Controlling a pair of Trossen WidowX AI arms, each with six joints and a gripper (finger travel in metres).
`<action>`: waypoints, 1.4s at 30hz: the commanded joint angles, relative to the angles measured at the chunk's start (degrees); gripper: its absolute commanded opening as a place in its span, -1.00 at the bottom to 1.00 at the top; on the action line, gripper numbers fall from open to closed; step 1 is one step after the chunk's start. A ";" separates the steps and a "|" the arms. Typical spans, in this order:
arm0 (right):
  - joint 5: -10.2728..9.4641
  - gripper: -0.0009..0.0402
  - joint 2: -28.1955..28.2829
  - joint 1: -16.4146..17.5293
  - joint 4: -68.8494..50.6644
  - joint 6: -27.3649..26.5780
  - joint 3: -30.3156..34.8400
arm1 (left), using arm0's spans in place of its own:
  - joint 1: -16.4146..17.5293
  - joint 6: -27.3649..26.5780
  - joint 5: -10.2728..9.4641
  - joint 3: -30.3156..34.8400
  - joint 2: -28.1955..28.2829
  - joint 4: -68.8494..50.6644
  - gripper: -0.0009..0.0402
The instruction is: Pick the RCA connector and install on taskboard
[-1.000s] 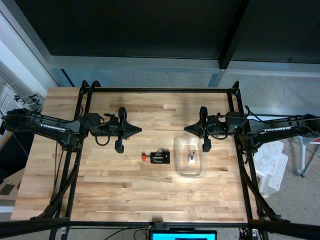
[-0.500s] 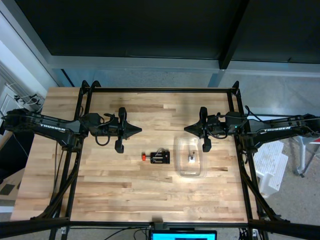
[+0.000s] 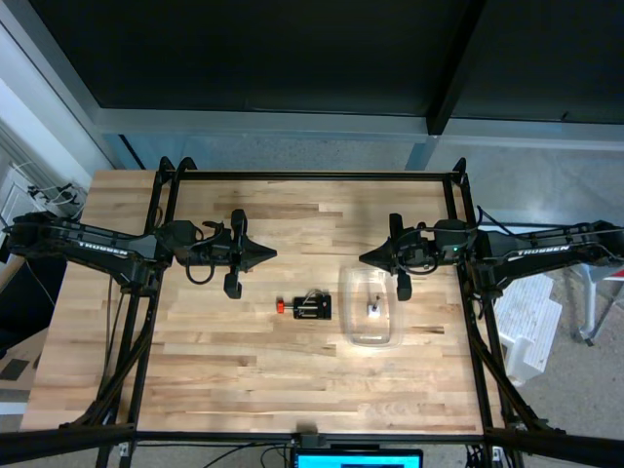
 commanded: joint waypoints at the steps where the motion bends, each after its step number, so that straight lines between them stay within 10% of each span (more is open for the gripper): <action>1: 0.20 -0.96 0.02 0.59 -8.48 0.13 2.71 | 0.00 0.00 0.02 0.02 0.00 0.02 -0.96; 10: 6.08 -0.96 0.31 6.47 -28.44 1.25 9.25 | 0.00 0.00 0.02 0.02 0.00 0.02 -0.96; 35: 8.17 -0.95 7.98 15.06 -51.45 9.33 14.25 | 0.00 -0.02 0.02 0.02 0.00 0.02 -0.96; 42: 8.15 -0.62 11.65 15.13 -51.47 10.80 14.14 | 0.00 0.00 0.02 0.02 0.00 0.02 -0.96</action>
